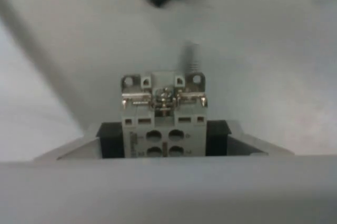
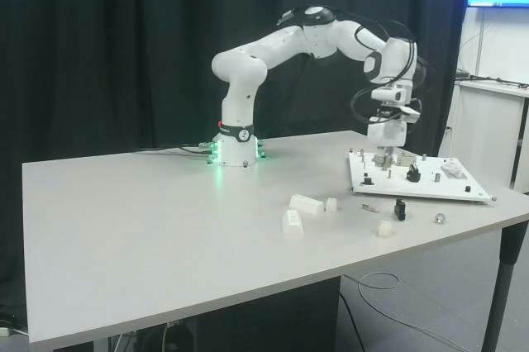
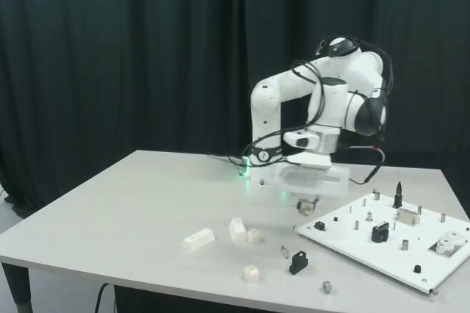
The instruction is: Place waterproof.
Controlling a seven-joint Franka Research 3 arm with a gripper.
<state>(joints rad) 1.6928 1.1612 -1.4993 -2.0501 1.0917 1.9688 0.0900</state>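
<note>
- your gripper [image 1: 164, 148] is pinching the grey waterproof connector [image 1: 163, 111] between its black fingers
- you see it held above the white board's [image 2: 430, 191] near corner, off the surface

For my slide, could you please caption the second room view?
White Franka arm lowers its claw over the white board's near corner.

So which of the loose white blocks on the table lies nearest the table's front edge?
The small white block, alone by the black part; the other three white blocks cluster farther back on the grey table.
</note>
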